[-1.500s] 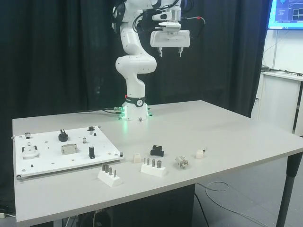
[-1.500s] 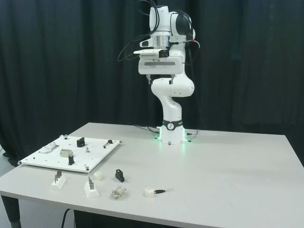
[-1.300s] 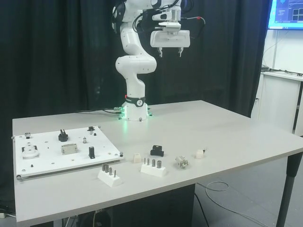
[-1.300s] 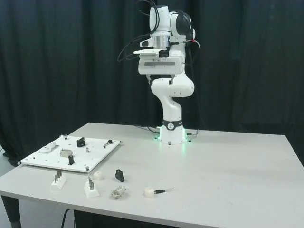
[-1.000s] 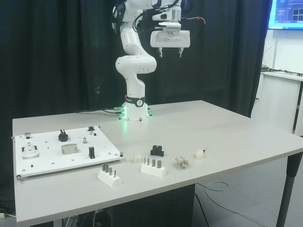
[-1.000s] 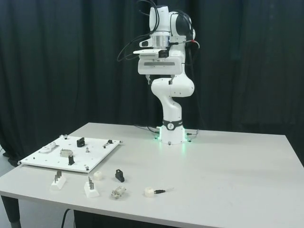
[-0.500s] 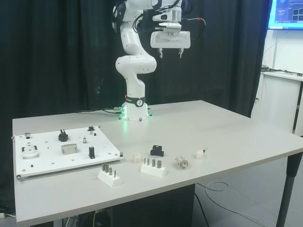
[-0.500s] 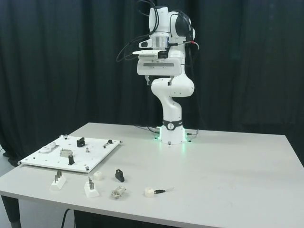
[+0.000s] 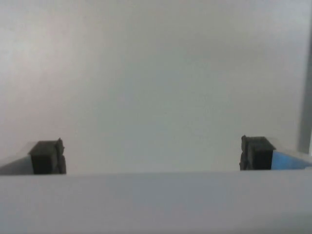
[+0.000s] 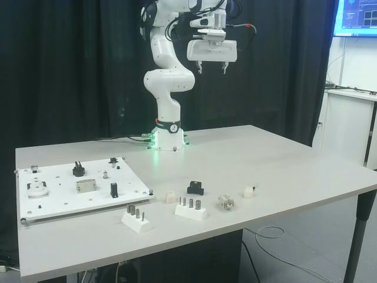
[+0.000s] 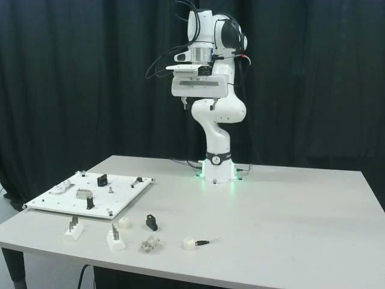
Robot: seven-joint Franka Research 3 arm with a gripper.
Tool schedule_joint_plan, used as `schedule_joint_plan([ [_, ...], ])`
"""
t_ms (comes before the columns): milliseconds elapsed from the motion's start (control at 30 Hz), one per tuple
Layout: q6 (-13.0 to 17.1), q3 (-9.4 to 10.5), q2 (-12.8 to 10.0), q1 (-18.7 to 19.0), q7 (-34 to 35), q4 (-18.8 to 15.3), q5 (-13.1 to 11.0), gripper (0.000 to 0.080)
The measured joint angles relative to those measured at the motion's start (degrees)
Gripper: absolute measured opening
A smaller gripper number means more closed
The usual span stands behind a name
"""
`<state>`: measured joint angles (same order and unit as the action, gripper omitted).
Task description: Pick Ethernet.
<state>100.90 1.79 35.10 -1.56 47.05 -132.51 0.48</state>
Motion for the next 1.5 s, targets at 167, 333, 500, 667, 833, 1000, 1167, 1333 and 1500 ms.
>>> schedule_joint_plan([
  [167,0.75,-0.03,-0.42,-0.22,0.0,0.0,0.2,0.08],
  [333,1.28,-0.13,-0.85,-0.31,0.0,0.0,0.26,0.08],
  [500,1.7,-0.21,-1.13,-0.35,-0.04,0.0,0.31,0.08],
  [667,2.04,-0.27,-1.33,-0.38,-0.05,0.0,0.43,0.08],
  [833,2.24,-0.32,-1.47,-0.39,-0.07,0.05,0.59,0.08],
  [1000,2.43,-0.37,-1.58,-0.39,-0.09,0.18,0.66,0.08],
  [1167,2.43,-0.4,-1.7,-0.39,-0.12,0.41,0.7,0.08],
  [1333,2.44,-0.42,-1.8,-0.4,-0.13,0.54,0.71,0.08],
  [1500,2.45,-0.46,-1.82,-0.43,-0.13,0.58,0.71,0.08],
])
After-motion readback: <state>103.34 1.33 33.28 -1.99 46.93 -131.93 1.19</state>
